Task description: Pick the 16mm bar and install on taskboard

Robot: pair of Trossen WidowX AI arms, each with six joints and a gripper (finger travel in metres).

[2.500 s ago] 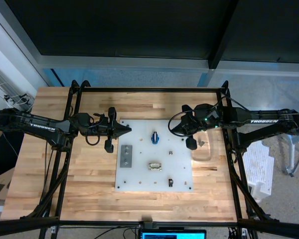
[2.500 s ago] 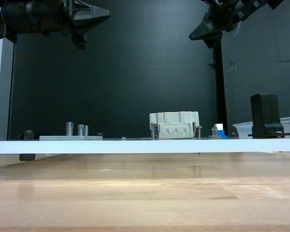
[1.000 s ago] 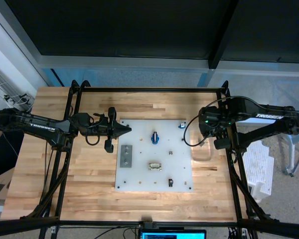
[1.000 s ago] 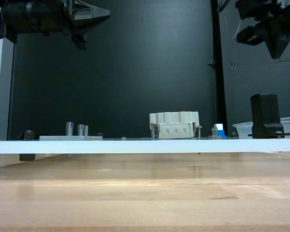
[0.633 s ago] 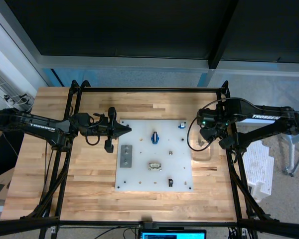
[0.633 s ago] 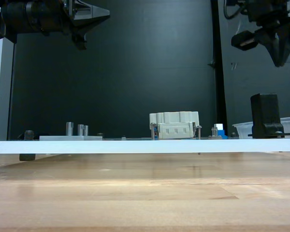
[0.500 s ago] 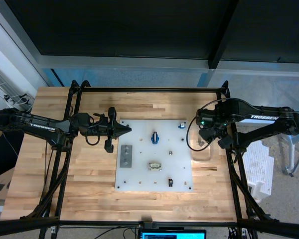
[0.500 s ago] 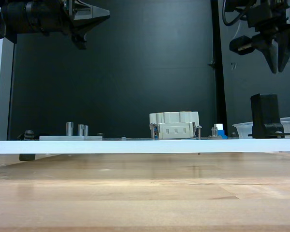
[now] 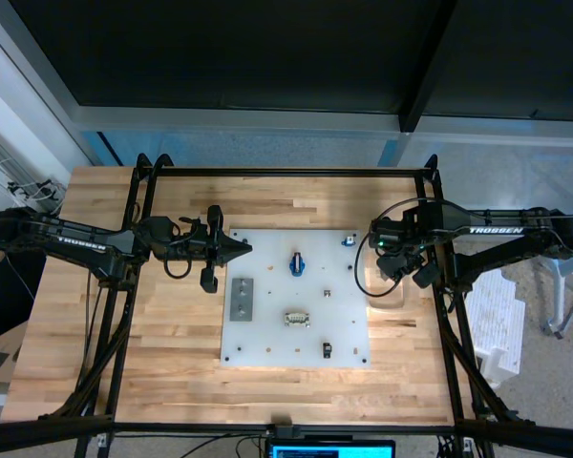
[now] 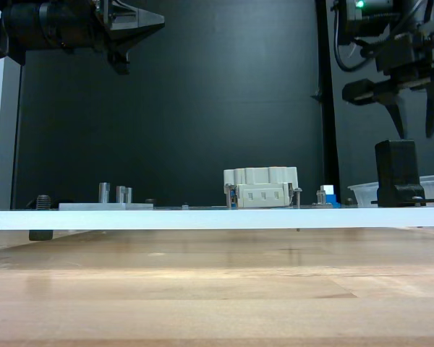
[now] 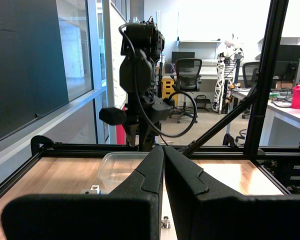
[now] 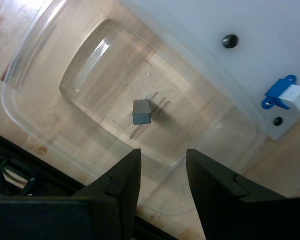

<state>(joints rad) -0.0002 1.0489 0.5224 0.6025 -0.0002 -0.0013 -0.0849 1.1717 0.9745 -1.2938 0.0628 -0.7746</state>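
**High view:** The right gripper point(image 9: 398, 271) hangs nose-down over the clear tray point(image 9: 386, 298) just beside the taskboard point(image 9: 267, 329), its arm reaching in from the table's right edge. The left gripper point(image 9: 237, 247) is held level above the board's left edge. The bar cannot be made out here.

**Low view:** The right gripper's two fingers point straight down, spread apart, well above the tray rim. The left gripper sits high, clear of the board.

**Left wrist view:** The left fingers are pressed together on nothing.

**Right wrist view:** The 16mm bar point(image 12: 141, 112) lies alone on the tray floor, ahead of the gap between the spread fingers and slightly toward one of them.

The pick looks to be at its approach. The next move calls for a small centring shift, then a straight descent to close on the tiny peg.
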